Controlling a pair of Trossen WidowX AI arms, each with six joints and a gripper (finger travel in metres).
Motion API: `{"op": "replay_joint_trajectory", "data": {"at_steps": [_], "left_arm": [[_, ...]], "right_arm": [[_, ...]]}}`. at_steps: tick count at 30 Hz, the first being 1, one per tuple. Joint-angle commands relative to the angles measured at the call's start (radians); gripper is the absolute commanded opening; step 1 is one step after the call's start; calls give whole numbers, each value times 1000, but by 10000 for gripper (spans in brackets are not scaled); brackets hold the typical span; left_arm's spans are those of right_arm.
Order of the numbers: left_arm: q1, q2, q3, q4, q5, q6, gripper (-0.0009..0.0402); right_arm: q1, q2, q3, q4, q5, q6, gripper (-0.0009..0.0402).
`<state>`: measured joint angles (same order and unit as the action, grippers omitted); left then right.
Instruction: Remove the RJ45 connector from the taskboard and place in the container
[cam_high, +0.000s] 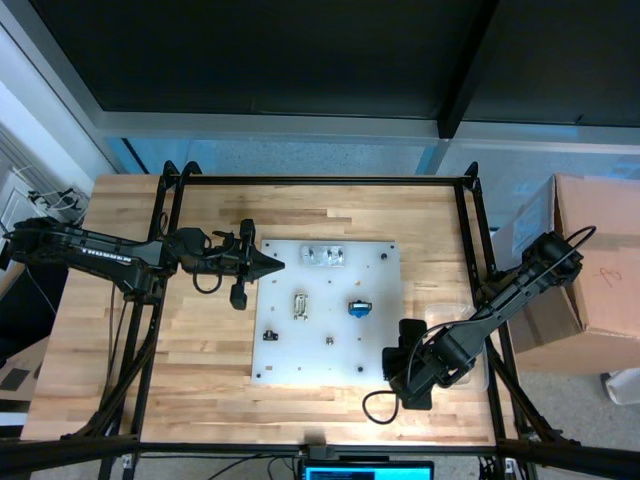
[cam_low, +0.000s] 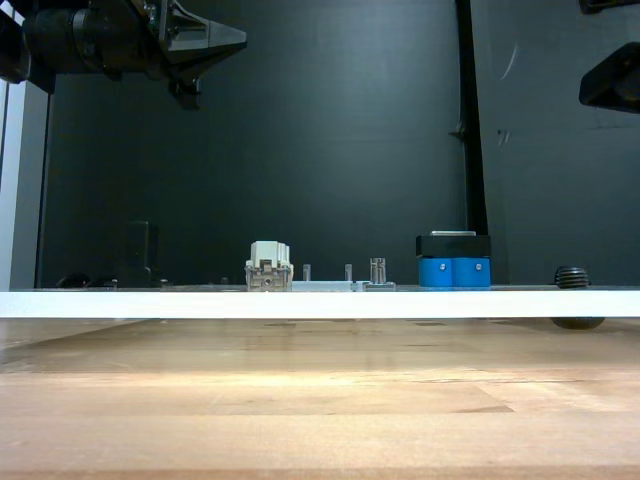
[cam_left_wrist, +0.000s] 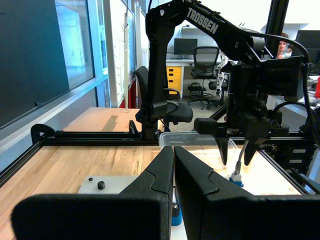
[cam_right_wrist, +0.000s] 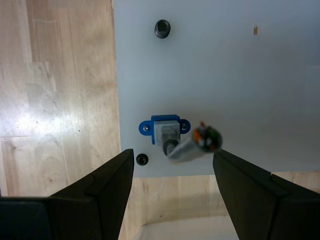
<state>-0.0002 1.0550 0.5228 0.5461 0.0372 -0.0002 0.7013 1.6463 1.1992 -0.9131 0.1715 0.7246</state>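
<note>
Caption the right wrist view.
Open right claw above the connector seated in the board; left claw shut over its left edge.

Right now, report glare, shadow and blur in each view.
High view: even light, left gripper shut at the taskboard left edge. Right wrist view: glare on the table; open right gripper above the seated RJ45 connector, sharp. Low view: foreground table blurred, backdrop dark.

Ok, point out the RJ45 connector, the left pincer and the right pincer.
RJ45 connector (cam_right_wrist: 167, 131): right wrist view, its grey body, seated in the blue mount (cam_right_wrist: 146, 127).
left pincer (cam_high: 279, 265): high view, shut fingertips, over the board (cam_high: 380, 350)'s left edge.
right pincer (cam_right_wrist: 172, 151): right wrist view, gap between open fingers, above the connector.
</note>
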Motion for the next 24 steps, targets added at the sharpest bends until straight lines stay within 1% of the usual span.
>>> {"op": "replay_joint_trajectory", "data": {"at_steps": [1, 10, 12, 17, 24], "left_arm": [[0, 0, 0, 0, 0, 0, 0], [0, 0, 0, 0, 0, 0, 0], [0, 0, 0, 0, 0, 0, 0], [0, 0, 0, 0, 0, 0, 0], [0, 0, 0, 0, 0, 0, 0]], "right_arm": [[0, 0, -9, 19, 20, 0, 220], [-1, 0, -60, 107, 20, -2, 219], [0, 0, -68, 121, 21, -5, 213], [-1, 0, -72, 122, 21, -16, 179], [-1, 0, -72, 122, 21, -17, 113]]}}
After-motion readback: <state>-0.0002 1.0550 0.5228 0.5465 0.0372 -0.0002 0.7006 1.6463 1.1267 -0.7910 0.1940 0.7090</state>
